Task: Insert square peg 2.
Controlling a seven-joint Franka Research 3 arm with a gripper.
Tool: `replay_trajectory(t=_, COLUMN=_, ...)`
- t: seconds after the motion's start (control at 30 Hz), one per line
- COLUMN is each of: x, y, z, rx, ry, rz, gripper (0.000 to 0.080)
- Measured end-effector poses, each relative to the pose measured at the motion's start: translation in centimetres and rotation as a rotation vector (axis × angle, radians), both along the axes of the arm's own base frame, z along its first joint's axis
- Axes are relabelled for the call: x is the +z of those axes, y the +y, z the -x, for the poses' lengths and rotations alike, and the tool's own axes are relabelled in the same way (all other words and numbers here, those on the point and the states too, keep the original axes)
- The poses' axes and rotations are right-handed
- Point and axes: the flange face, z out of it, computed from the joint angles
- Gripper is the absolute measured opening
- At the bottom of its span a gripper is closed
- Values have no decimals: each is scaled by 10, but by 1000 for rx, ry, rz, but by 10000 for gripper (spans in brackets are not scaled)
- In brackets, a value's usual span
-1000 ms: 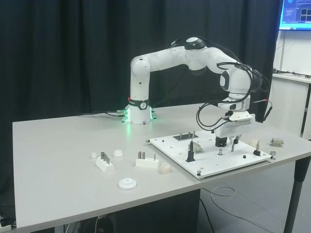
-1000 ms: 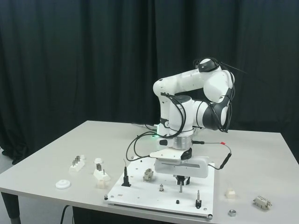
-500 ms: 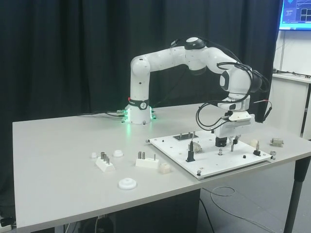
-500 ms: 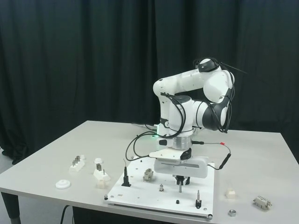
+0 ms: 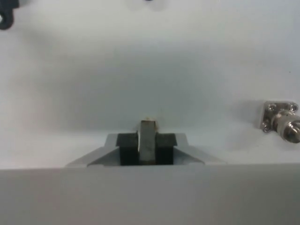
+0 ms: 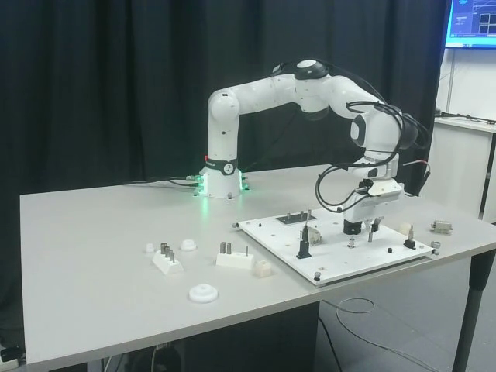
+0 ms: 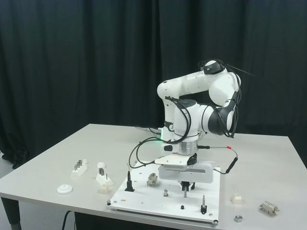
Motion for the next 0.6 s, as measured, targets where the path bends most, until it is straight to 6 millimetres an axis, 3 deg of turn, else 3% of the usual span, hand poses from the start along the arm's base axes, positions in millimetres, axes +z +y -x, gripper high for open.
replay_trajectory(t=0.47, x=2, y=0, z=0, rx=-2, ry=5, rz=-3, gripper=72)
replay_trajectory(t=0.5, x=4, y=0, z=0, rx=-9, ry=5, rz=-4, gripper=241)
replay_trajectory(t=0.6, x=10, y=-1, z=-1, rx=-33, ry=3, rz=-6, gripper=241)
